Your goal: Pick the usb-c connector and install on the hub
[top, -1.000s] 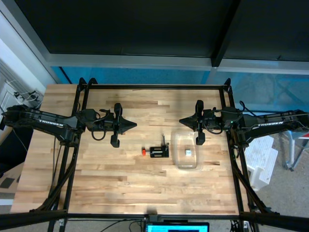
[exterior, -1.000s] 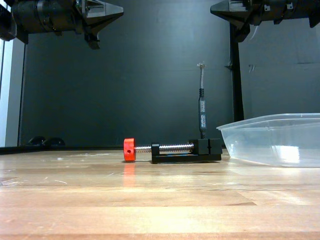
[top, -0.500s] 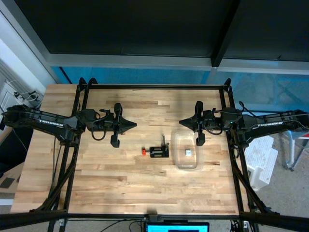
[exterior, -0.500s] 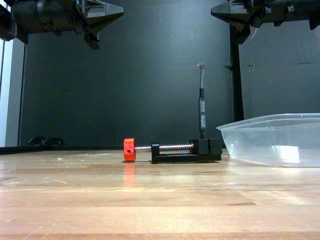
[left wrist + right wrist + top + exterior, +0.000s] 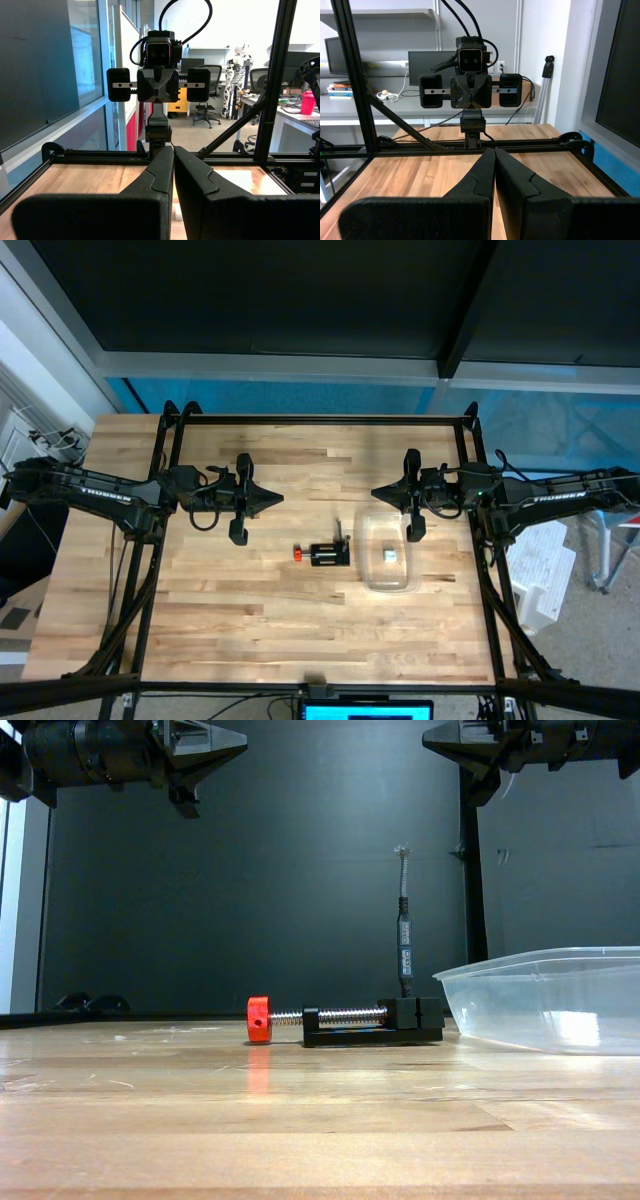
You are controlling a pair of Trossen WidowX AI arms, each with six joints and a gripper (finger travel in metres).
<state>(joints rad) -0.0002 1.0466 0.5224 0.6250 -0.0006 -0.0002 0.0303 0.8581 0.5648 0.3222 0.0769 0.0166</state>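
Near the middle of the table (image 5: 250,620), just one hub (image 5: 322,553). Laid flat, red-orange tip toward the left arm, black block end just beside the clear tray (image 5: 372,582), likely so as to be reachable from either side. Rising upright from that block end, one thin cable (image 5: 403,935).

Inside the single tray, one small pale piece (image 5: 391,555), possibly the usb-c connector, though too small to be sure. Probably corralled there to stop it sliding about. Not yet picked, not yet on the hub.

High above the wood, two arms and two grippers, nose to nose and well apart from everything below. Left gripper (image 5: 278,499) over the table's left half, fingers (image 5: 160,175) pressed together, nothing between them. Right gripper (image 5: 375,490) beyond the tray's far edge, fingers (image 5: 482,175) likewise closed on nothing. Parked postures by the look of it, clear of the work and ready for a first descent, most plausibly by the right arm, nearer the tray.
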